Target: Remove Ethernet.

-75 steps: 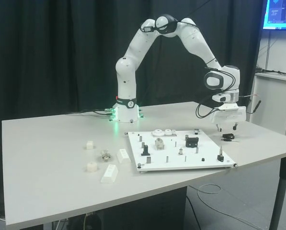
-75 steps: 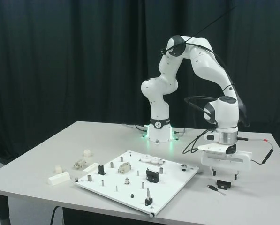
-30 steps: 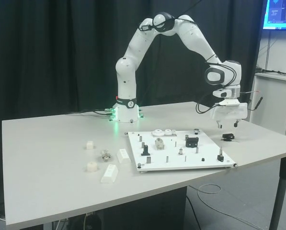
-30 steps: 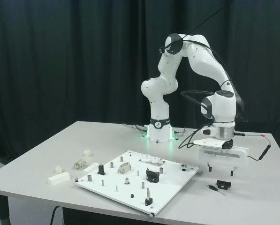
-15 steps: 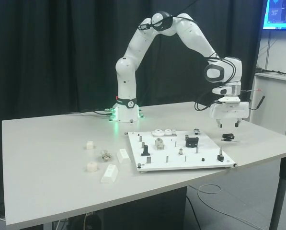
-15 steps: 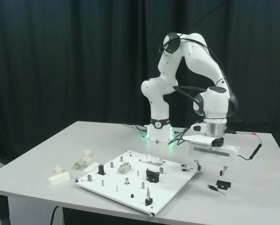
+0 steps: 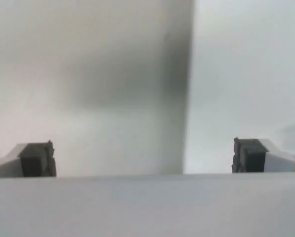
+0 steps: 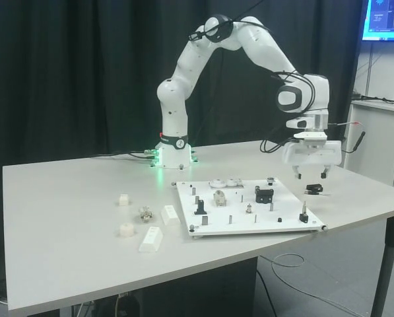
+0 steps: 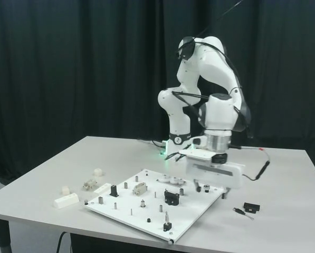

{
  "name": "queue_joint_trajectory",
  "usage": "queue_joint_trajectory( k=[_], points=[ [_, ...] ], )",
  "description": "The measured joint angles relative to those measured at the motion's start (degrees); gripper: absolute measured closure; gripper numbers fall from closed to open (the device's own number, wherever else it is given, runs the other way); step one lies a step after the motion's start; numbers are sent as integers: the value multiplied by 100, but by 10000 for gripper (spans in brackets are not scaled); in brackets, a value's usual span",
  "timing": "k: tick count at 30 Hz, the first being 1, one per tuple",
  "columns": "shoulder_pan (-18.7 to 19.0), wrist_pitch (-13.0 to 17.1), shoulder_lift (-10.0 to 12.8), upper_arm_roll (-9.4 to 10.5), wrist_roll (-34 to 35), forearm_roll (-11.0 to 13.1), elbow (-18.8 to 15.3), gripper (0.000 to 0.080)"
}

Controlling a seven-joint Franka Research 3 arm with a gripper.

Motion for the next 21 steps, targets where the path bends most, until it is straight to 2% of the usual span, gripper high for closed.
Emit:
queue_joint_trajectory(
  k=[9, 21],
  points=[
    [-643, 2, 162, 159, -274, 20, 302, 3],
    [-1488, -7, 388, 615, -277, 20, 673, 3]
  ],
)
